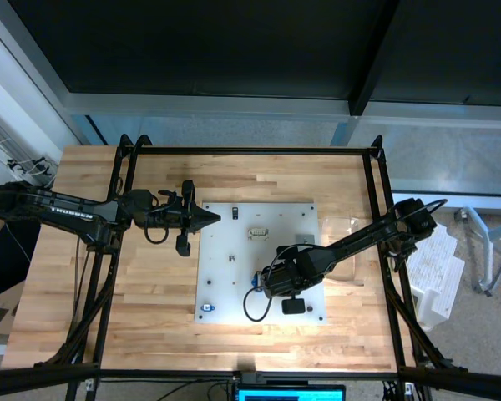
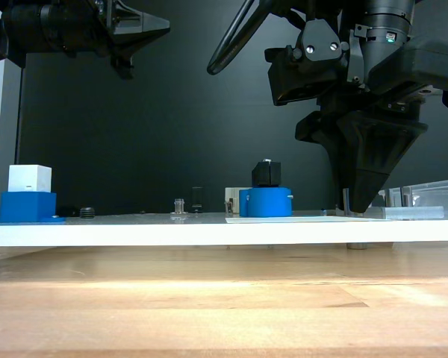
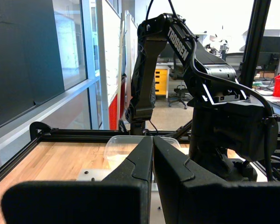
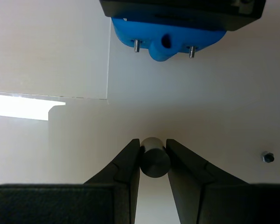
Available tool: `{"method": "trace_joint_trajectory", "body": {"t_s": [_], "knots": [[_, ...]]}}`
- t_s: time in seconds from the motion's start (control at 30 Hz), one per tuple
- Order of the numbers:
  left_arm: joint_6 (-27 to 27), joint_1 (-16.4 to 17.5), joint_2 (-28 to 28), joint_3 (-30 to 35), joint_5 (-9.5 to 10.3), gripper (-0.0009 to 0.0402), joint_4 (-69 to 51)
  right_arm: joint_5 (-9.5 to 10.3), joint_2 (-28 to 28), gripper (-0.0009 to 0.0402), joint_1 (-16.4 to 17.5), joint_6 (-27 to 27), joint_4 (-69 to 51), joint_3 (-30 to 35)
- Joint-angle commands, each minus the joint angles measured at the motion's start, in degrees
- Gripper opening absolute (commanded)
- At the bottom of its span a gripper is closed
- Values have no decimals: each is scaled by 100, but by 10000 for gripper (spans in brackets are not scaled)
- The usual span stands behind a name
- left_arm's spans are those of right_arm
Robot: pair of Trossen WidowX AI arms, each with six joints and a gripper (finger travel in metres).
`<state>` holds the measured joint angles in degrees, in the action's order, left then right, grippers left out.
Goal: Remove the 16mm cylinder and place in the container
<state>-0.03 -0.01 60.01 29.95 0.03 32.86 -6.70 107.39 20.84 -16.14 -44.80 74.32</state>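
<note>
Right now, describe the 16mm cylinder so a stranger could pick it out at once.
On the wooden table lies a white board; the left gripper hangs shut above its far left corner. The right gripper is down on the board near the blue fixture. The 16mm cylinder is the grey round peg pinched between its fingers, far thicker than the tiny bolt nearby.

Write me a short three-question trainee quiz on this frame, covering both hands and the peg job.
1. True or false: the left hand hangs above the table, fingers closed together and holding nothing.
2. What sits between the fingers of the right hand, down at the white board? A) the 16mm cylinder B) a blue fixture C) a white cube
3. On which arm's side of the white board does the container lie?

Key: 1 true. 2 A. 3 the right arm's side.
</note>
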Motion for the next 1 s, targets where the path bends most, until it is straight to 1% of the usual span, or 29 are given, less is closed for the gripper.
{"method": "trace_joint_trajectory", "body": {"t_s": [0.03, 0.27, 1.0], "knots": [[-2, 0, 0, 0, -2, 0, -2, -39, 0, 24, -4, 13, 85, 4], [-2, 0, 0, 0, -2, 0, 0, -37, 0, -1, -11, 13, 107, 4], [-2, 0, 0, 0, -2, 0, 0, -37, 0, 2, -13, 13, 105, 4]]}}
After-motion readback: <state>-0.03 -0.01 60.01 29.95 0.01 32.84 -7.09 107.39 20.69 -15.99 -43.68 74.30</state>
